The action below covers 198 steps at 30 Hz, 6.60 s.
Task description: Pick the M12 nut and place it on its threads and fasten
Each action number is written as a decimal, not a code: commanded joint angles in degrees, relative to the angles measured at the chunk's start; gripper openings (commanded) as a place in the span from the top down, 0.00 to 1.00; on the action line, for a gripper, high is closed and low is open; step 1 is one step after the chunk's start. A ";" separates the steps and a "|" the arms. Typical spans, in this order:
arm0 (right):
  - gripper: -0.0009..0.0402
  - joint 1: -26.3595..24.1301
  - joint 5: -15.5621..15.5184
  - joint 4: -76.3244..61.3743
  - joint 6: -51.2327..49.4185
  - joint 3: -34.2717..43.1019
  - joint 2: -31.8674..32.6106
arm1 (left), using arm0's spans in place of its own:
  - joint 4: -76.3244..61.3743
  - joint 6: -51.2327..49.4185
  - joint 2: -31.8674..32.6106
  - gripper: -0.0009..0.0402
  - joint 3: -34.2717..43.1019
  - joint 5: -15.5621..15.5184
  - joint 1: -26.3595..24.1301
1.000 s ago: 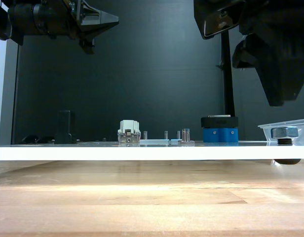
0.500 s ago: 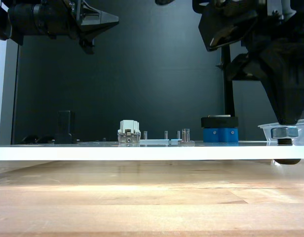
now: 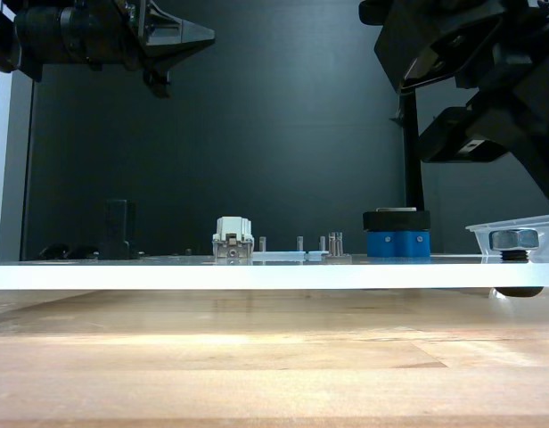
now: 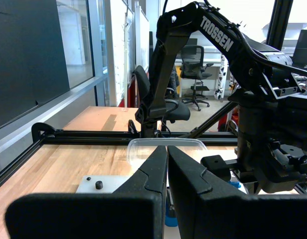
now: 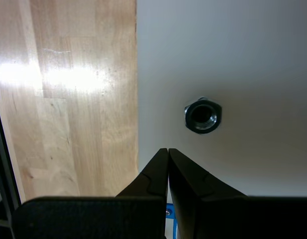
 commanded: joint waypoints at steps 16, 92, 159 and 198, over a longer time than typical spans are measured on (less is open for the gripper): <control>0.98 0.00 3.82 1.05 2.43 0.09 -0.07 | 0.02 0.00 0.00 0.98 0.00 0.00 0.02; 0.98 0.28 12.20 -0.87 1.14 0.09 -0.09 | 0.07 0.00 -0.02 0.98 0.00 0.00 0.02; 0.98 0.48 0.28 0.81 -2.05 -1.11 -1.16 | -0.04 0.00 0.00 0.98 0.00 0.00 0.02; 0.98 -29.11 11.56 65.40 -24.13 -47.74 -60.04 | -0.02 0.00 0.00 0.98 0.00 0.00 0.02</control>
